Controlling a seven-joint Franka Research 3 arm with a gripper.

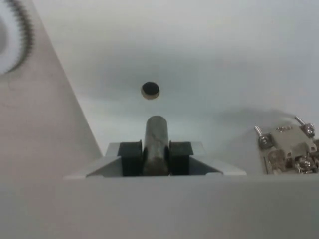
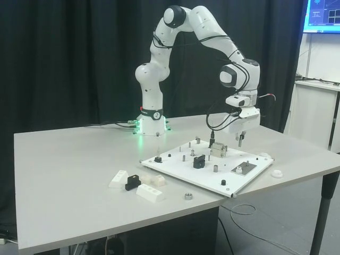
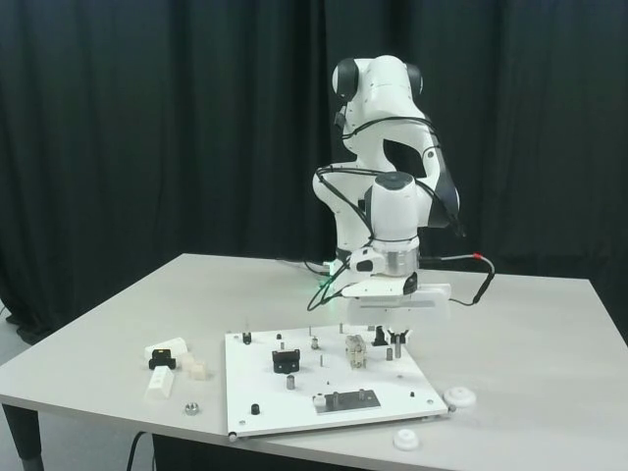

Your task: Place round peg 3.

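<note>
A grey round peg (image 1: 156, 142) is held upright between the black pads (image 1: 130, 157) of my gripper (image 1: 156, 160), which is shut on it. Just beyond the peg's tip in the wrist view is a small dark round hole (image 1: 150, 90) in the white board (image 1: 209, 55). In the first room view my gripper (image 2: 240, 137) hangs a little above the far right part of the board (image 2: 178, 169), with the peg (image 2: 240, 142) pointing down. From the second room view, the gripper (image 3: 393, 343) hovers over the board's far side (image 3: 265, 394).
A connector block with screws (image 1: 289, 149) stands on the board close to the hole, and a white gear (image 1: 12, 35) lies off the board. Several small pegs and fixtures (image 2: 200, 161) stand on the board. White blocks (image 2: 150, 192) and a nut (image 2: 188, 196) lie on the grey table (image 2: 69, 159).
</note>
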